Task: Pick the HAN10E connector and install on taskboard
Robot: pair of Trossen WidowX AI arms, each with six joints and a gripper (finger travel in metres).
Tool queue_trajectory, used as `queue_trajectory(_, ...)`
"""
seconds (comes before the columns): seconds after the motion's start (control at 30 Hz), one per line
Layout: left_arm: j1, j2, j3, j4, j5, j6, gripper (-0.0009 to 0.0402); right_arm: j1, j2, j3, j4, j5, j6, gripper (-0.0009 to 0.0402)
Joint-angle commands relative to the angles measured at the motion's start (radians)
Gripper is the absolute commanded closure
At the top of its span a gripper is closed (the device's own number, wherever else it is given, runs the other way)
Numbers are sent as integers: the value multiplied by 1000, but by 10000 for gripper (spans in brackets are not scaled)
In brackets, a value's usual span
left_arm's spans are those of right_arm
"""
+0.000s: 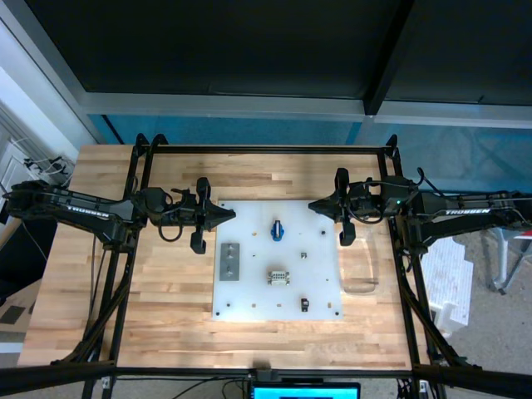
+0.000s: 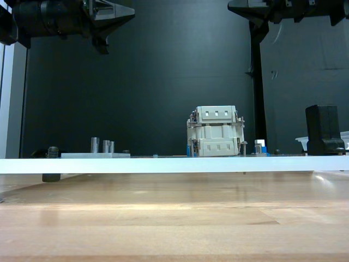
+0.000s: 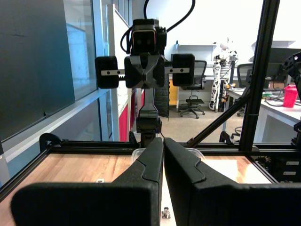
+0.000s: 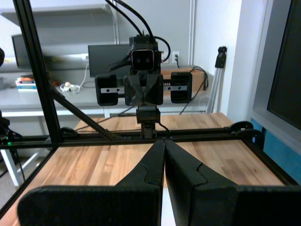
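The small pale grey-beige rectangular plastic HAN10E connector (image 1: 280, 277) is seen standing on the large flat white square taskboard (image 1: 249, 303), near the plate's middle and a little toward the near edge. In the low view it (image 2: 215, 131) is shown as a two-tiered moulded block with small recessed windows along its side and tiny metal screws at its ends. It is judged to be light, stiff and smooth-skinned. A firm pinch across the two long flat sides is therefore advised, kept off the pin face and the end screws. Slipping is thought likelier than crushing. Whether it is already seated in a mount cannot be told.

On the matte plate, a flat grey metal block with two holes (image 1: 229, 260) is placed toward the left arm's side. A small blue part (image 1: 278, 230) lies beyond the connector, and a small black boxy part (image 1: 305, 304) lies nearer the front edge. A clear plastic tray (image 1: 362, 268) is set just beside the plate's right edge on the pale wooden plank table (image 1: 125, 291).

The left gripper (image 1: 229, 214) is held high over the plate's far left corner, and the right gripper (image 1: 314, 205) over its far right part. Both are well apart from the connector, with fingers pressed together and nothing held.
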Motion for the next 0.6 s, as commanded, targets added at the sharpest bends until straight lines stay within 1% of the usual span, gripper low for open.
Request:
queue_trajectory(0.03,0,0,0,0,0,0,392,0,0,-26,23,3,0,394)
queue_trajectory(0.2,0,0,0,0,0,0,392,0,0,-50,72,0,1,393)
queue_trajectory(0.47,0,0,0,0,0,0,392,0,0,-52,73,5,25,393)
queue_trajectory(0.5,0,0,0,0,0,0,392,0,0,-52,72,6,25,393)
queue_trajectory(0.57,0,0,0,0,0,0,392,0,0,-53,69,22,24,393)
queue_trajectory(0.6,0,0,0,0,0,0,392,0,0,-54,67,21,25,393)
